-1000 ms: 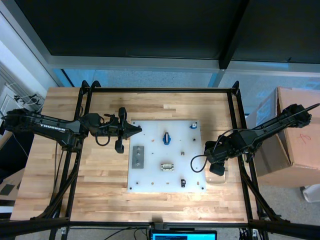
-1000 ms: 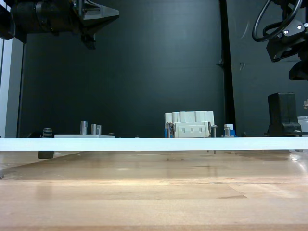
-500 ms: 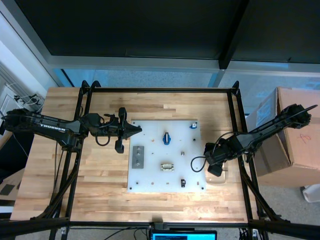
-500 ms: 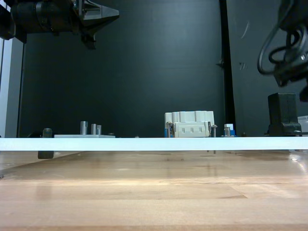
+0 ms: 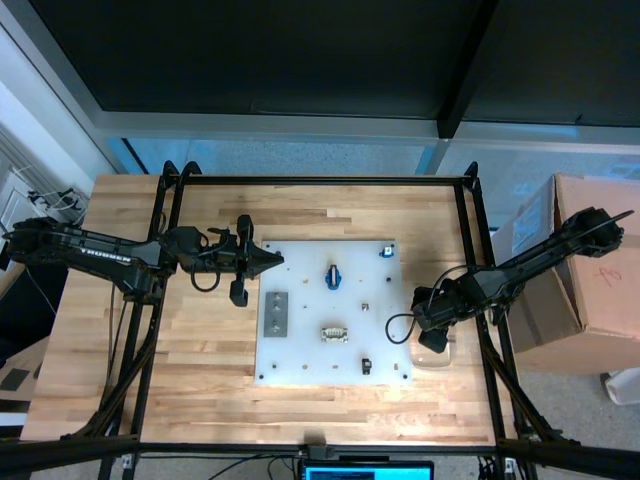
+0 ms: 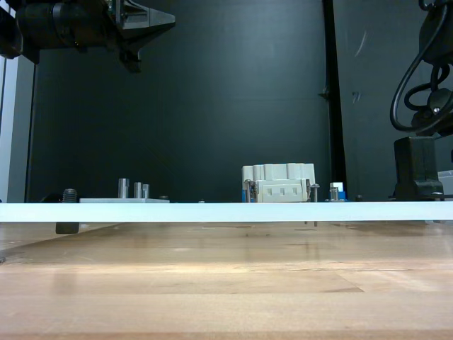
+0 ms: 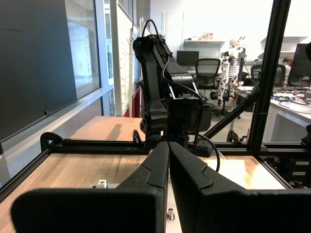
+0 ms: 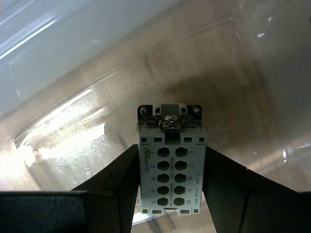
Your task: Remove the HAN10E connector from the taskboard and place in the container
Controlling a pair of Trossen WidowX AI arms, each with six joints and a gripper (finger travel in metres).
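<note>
Right gripper (image 5: 433, 337) sits off the taskboard's (image 5: 300, 345) right edge, pointing down into the clear container (image 5: 446, 361), and it has the HAN10E connector (image 8: 170, 165). Both black fingers (image 8: 121, 179) press against its sides, the jaws only as wide as the pale block itself. The connector hangs well clear of the board, socket face toward the wrist camera, with plastic walls all around it. Whether it touches the container floor, I can't tell. That face has two columns of holes, numbered 1 to 5 and 6 to 10; the fine print along one edge is too small to read.

Left gripper (image 5: 270, 260) hovers high over the board's far-left corner, its fingers (image 7: 155, 170) pinched together with nothing between them. White lettering on the left arm (image 5: 95, 250) reads TROSSEN. A pale housing (image 6: 278, 183) stands on the board.
</note>
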